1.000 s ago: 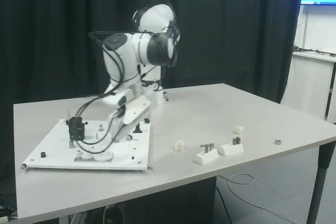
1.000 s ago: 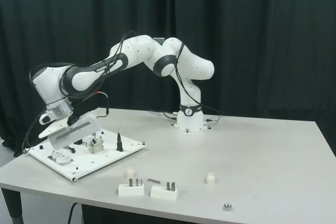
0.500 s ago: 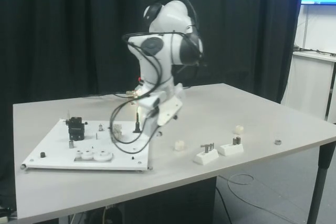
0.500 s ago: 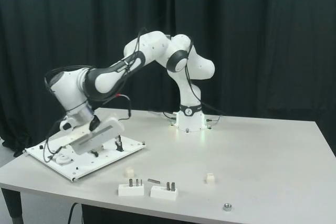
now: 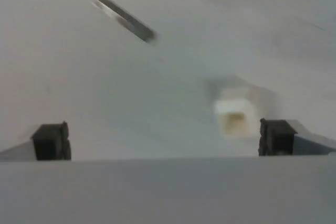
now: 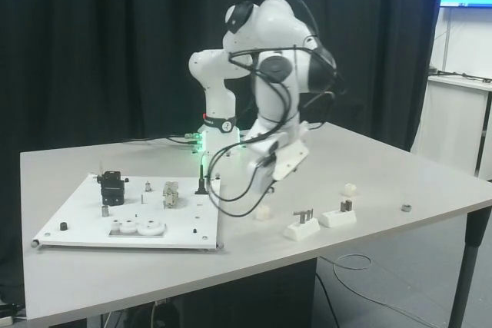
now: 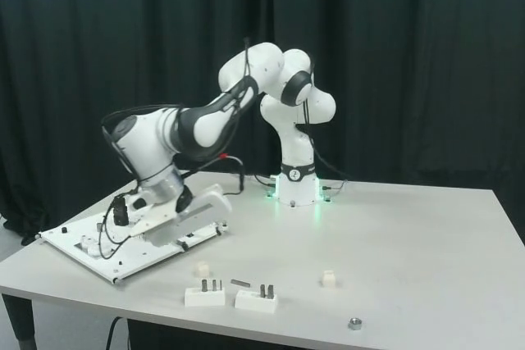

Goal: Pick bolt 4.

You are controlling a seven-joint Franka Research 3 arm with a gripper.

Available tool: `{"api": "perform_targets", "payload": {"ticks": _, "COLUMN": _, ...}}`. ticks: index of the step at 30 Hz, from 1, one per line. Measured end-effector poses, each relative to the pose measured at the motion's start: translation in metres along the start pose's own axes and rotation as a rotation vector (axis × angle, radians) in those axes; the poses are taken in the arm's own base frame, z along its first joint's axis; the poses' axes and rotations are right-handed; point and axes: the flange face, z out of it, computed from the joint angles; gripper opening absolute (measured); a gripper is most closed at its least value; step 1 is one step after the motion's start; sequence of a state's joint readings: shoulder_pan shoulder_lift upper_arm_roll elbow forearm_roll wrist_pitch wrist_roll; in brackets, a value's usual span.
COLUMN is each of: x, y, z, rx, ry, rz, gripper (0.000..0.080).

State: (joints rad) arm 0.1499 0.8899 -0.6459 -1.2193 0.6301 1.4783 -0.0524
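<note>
The white arm's gripper (image 5: 163,141) hangs above the grey table (image 6: 323,151), off the edge of the white square board (image 6: 84,197), with its 2 black fingertips (image 5: 51,141) spread wide and nothing between them. In the wrist view a small white cube (image 5: 232,115) lies on the table just inside one fingertip, and a loose grey metal bar (image 5: 125,18) lies further off. Near the table's front edge stand 2 white rectangular holder blocks (image 7: 204,295) carrying upright grey bolts (image 7: 209,284); which of them is bolt 4 cannot be told. A grey nut (image 7: 355,323) lies apart.
</note>
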Motion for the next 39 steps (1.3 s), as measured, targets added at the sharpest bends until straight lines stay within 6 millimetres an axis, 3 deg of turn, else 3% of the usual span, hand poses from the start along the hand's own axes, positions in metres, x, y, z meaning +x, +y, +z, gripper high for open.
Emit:
{"api": "perform_targets", "payload": {"ticks": 18, "x": -0.038, "y": -0.116, "z": 0.017, "rx": -0.009, "ry": 0.060, "rz": 0.117, "gripper": 0.0800}}
{"api": "perform_targets", "payload": {"ticks": 39, "x": -0.087, "y": -0.251, "z": 0.055, "rx": -0.002, "ry": 0.193, "rz": 0.226, "gripper": 0.0800}}
